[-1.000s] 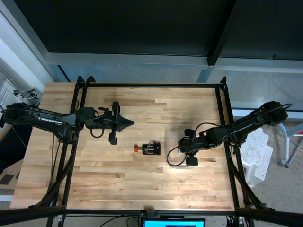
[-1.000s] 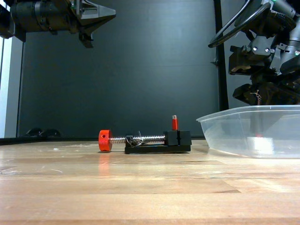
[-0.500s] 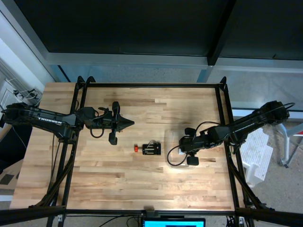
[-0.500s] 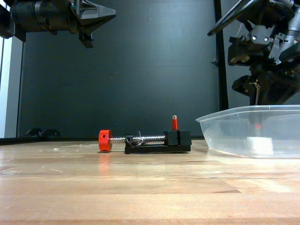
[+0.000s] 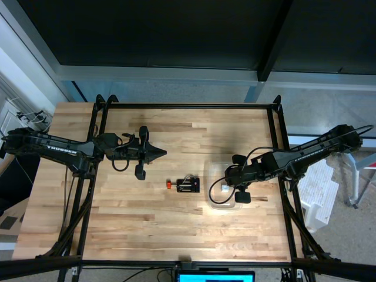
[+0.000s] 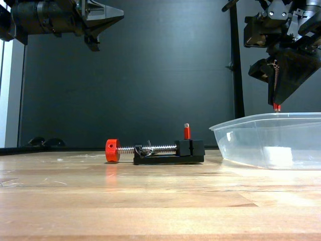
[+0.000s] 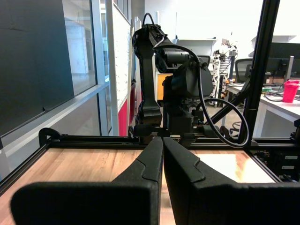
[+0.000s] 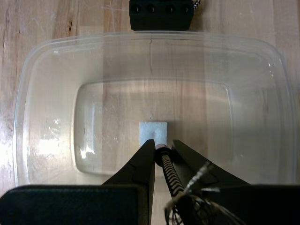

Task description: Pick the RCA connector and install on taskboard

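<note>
Parked high, left end effector clenched empty; taskboard mid-desk; right end effector over tray, grasping RCA connector, judged light, rigid, slippery, best pinched mid-barrel, red tip free.

1. High view: table evenly lit, surroundings dim.
2. Low view: soft glare on clear tray.
3. Left gripper silhouetted against bright windows.
4. Right gripper, holding RCA connector, perhaps slightly blurred.

The wooden table bears the taskboard and a clear tray.
</note>
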